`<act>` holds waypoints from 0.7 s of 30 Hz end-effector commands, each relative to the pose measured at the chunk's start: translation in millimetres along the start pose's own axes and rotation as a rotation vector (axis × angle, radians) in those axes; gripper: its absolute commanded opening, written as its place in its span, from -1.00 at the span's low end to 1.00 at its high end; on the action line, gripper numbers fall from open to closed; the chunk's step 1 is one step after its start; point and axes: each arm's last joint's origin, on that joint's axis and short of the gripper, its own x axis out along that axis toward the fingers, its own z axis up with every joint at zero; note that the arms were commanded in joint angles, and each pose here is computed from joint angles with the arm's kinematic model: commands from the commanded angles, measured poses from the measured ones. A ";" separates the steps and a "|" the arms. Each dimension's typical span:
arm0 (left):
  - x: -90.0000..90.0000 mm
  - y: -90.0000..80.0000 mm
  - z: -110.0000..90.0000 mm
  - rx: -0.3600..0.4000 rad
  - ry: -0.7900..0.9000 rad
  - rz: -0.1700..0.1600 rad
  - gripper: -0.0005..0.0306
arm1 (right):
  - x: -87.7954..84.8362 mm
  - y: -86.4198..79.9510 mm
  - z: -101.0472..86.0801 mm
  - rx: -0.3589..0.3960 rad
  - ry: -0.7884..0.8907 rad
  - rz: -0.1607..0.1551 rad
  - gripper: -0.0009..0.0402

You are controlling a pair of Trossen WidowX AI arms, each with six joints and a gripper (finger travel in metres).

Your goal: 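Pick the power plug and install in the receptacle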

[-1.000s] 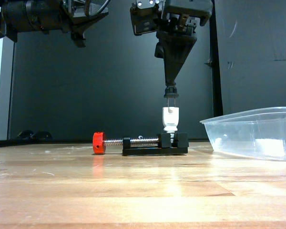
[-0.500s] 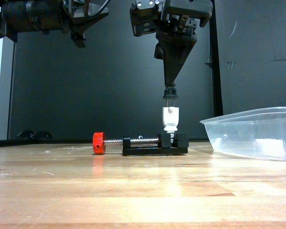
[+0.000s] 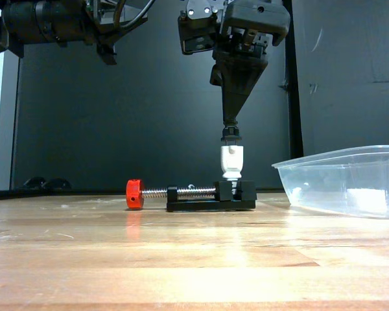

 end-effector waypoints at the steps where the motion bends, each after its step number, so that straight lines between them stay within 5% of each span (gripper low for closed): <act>1: 0.0 0.0 0.2 0.000 -0.001 0.000 -0.96 | 11.0 0.5 -3.2 -0.001 0.021 0.000 -0.96; 21: 0.0 0.0 0.0 0.000 0.001 0.000 -0.96 | 26.9 0.7 -18.6 0.002 -0.011 0.026 -0.96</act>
